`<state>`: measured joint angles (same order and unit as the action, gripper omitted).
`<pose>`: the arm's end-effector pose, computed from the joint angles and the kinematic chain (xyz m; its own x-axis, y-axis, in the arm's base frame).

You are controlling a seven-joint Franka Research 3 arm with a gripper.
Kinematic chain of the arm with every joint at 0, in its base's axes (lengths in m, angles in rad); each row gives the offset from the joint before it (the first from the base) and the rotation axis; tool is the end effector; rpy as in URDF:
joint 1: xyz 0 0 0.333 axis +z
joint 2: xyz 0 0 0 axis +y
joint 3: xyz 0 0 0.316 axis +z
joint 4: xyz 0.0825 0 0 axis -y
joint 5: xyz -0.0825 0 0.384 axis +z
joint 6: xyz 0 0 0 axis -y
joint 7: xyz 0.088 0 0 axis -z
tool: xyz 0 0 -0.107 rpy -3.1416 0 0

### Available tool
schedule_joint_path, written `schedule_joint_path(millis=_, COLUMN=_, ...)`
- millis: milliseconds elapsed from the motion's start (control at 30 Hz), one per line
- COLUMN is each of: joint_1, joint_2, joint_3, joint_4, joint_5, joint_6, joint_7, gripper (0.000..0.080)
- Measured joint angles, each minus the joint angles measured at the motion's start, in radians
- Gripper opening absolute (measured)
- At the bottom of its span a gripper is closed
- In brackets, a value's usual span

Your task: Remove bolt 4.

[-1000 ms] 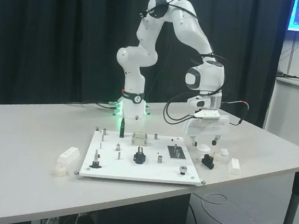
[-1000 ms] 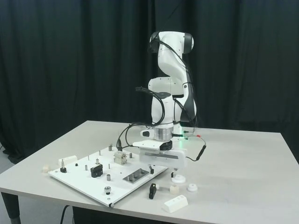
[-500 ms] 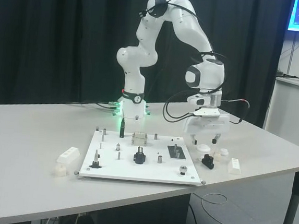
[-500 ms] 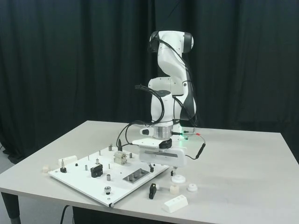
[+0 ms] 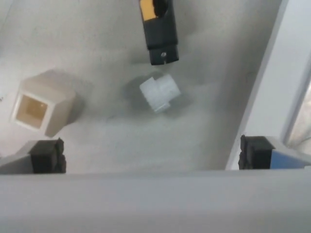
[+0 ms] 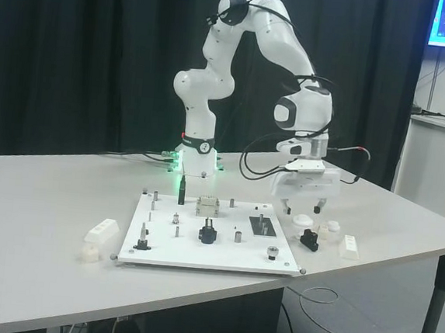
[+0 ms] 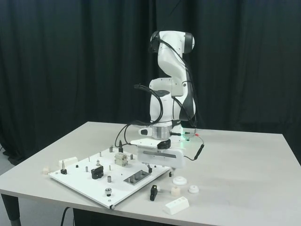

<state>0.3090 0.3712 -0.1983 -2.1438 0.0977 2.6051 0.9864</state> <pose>0.5779 0.0632 0.2404 0.5860 -0.8076 0.0664 -0.8041 -0.5897 -0.0759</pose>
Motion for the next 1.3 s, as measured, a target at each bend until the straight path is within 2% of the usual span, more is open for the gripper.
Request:
schedule_joint_path(millis=333, joint_1=-0.002, joint_2=0.0, joint_3=-0.033, joint_4=0.021, joint_5=-0.014, joint_6=0.032, joint_7=0.048, gripper=0.08)
schedule_joint_path(millis=600, joint_1=-0.014, joint_2=0.013, joint_3=-0.068, joint_4=0.069, joint_5=-0.014, joint_6=0.047, joint_7=0.123, gripper=0.08)
schedule_joint_path(millis=800, joint_1=-0.04, joint_2=0.041, joint_3=-0.088, joint_4=0.129, joint_5=-0.014, joint_6=0.048, joint_7=0.174, gripper=0.08)
schedule_joint_path(millis=1000, joint_1=-0.081, joint_2=0.078, joint_3=-0.094, joint_4=0.197, joint_5=-0.014, joint_6=0.042, joint_7=0.245, gripper=0.08)
schedule_joint_path(millis=1300, joint_1=-0.138, joint_2=0.13, joint_3=-0.094, joint_4=0.3, joint_5=-0.014, joint_6=-0.014, joint_7=0.387, gripper=0.08)
